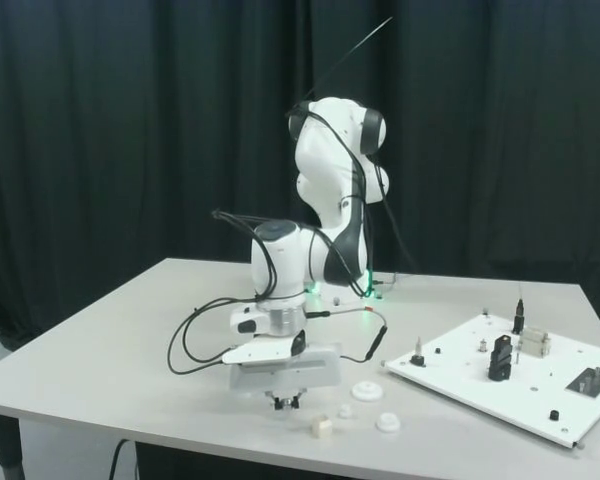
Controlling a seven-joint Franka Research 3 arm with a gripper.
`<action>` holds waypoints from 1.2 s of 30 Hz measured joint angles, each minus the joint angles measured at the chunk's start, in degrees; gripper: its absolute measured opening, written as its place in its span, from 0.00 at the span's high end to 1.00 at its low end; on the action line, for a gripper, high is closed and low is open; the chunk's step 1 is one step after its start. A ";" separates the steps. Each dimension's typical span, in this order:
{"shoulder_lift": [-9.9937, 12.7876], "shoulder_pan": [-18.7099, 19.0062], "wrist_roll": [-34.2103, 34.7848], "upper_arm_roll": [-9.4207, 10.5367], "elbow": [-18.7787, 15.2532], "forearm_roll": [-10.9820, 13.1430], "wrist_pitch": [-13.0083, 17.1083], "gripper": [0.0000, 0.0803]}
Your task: Insert bolt 4.
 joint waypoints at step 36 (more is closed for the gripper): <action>-2.50 11.39 5.09 0.04 3.41 0.02 -3.48 0.69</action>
